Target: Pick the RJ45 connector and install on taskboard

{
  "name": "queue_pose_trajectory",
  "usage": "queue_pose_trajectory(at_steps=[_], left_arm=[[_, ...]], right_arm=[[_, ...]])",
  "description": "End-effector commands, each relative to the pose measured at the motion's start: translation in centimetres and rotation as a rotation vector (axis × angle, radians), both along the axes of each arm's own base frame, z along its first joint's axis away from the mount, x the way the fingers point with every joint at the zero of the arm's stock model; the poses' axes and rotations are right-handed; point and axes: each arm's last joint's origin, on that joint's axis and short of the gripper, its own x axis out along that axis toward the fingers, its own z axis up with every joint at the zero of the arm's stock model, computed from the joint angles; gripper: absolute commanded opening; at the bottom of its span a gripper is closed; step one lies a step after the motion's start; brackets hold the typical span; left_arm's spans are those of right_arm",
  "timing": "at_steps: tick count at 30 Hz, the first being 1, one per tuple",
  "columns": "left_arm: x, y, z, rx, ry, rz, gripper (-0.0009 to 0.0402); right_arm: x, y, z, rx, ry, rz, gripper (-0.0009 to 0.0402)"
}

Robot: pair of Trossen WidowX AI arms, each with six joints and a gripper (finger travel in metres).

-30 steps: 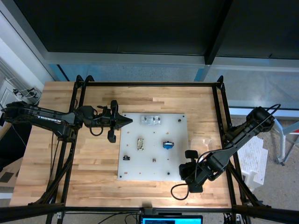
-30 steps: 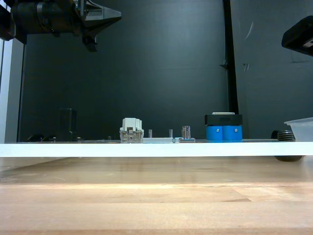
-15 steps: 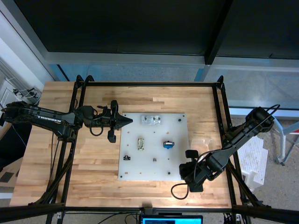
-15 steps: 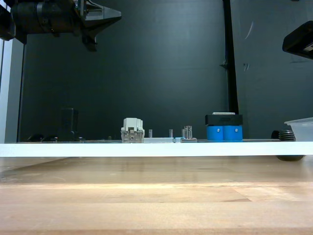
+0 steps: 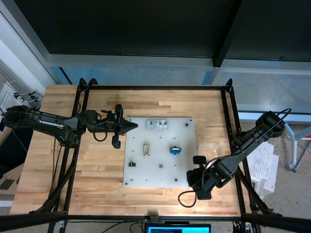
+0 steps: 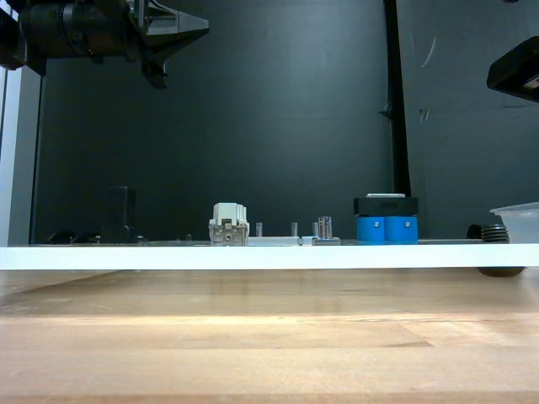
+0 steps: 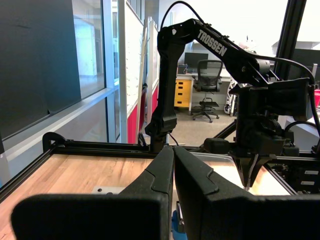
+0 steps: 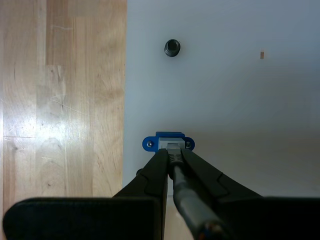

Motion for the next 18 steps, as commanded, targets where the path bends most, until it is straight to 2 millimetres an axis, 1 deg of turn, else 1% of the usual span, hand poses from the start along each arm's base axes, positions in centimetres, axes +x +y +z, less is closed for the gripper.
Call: queue_pose_trajectory(at_steps=[1,8,18], left_arm=[[0.00,0.01,0.00,0.000,0.000,0.000,0.0000],[0.00,0.01,0.00,0.000,0.000,0.000,0.0000],[0.01,0.01,-0.01,0.000,0.000,0.000,0.0000]], right_arm=[[-0.01,0.01,-0.31,0.006,-0.004,0.000,0.0000],[-0.18,-0.09,-1.19,0.024,0.003,0.004,0.0000],[-0.18,-0.09,-0.93,0.022,0.003,0.003,0.0000]])
